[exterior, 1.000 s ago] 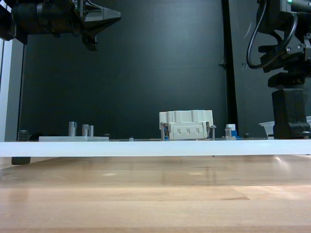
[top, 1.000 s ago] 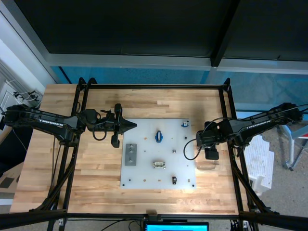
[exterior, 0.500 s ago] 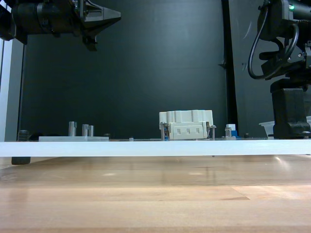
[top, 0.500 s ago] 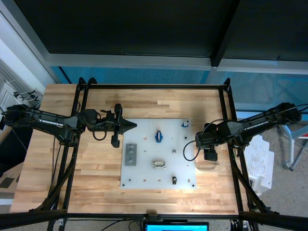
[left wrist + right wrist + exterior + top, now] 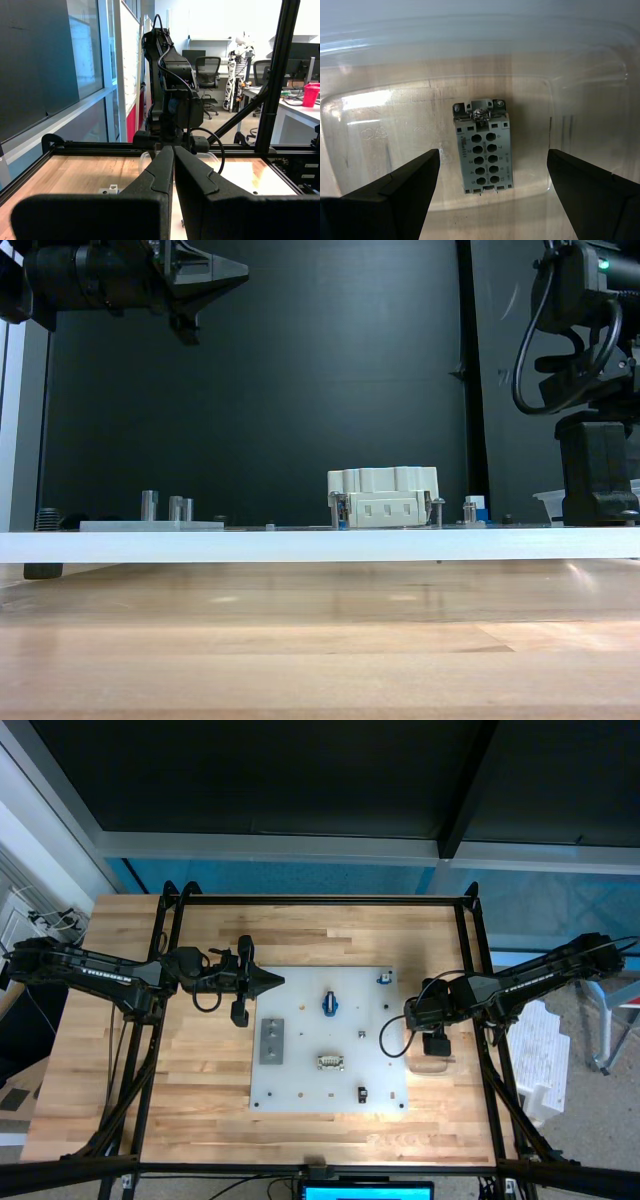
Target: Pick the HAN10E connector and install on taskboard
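From above, my left gripper [image 5: 272,980] hung over the far left corner of the large white square plastic taskboard [image 5: 300,1092], and my right gripper [image 5: 437,1045] over the clear plastic tray [image 5: 430,1071] beside the taskboard's right edge. My left wrist camera showed the left gripper closed tight and empty. My right wrist camera showed the right gripper spread wide, holding nothing, above the pale grey rectangular HAN10E connector [image 5: 482,150], which lay in the tray.

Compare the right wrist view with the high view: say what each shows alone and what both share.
Only the right wrist view: the HAN10E connector lying pin holes up, between the open fingers. Only the high view: the taskboard and the left gripper hovering over its far left corner. Both: the right gripper above the clear tray.
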Controlling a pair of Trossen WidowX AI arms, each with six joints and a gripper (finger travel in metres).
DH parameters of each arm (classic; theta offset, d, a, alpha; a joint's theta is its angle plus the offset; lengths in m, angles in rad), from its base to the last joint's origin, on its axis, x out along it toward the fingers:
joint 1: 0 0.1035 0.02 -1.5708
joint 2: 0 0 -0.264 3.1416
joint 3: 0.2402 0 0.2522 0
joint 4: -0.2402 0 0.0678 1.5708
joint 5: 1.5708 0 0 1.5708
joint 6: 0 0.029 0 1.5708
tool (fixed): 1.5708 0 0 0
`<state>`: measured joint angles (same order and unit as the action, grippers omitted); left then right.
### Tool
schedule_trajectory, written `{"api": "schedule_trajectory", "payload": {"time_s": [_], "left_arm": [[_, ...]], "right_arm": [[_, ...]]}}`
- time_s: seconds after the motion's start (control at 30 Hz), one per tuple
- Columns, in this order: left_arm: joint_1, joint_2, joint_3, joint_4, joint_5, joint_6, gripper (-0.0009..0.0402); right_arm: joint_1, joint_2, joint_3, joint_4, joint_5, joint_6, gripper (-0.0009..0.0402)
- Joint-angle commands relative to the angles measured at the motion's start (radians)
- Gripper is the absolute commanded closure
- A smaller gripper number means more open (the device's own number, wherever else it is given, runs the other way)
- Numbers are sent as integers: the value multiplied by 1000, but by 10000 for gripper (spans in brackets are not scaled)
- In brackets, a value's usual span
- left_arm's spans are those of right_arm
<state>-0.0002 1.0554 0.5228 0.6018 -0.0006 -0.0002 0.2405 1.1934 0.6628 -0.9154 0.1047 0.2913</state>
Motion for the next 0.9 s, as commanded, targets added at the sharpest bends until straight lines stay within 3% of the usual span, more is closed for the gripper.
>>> {"api": "schedule_trajectory", "payload": {"time_s": [0.03, 0.9], "left_arm": [[0, 0, 0, 0, 0, 0, 392], [0, 0, 0, 0, 0, 0, 392]], "right_arm": [[2, 0, -8, 5, 0, 2, 85], [3, 33, -41, 76, 0, 18, 83]]}}
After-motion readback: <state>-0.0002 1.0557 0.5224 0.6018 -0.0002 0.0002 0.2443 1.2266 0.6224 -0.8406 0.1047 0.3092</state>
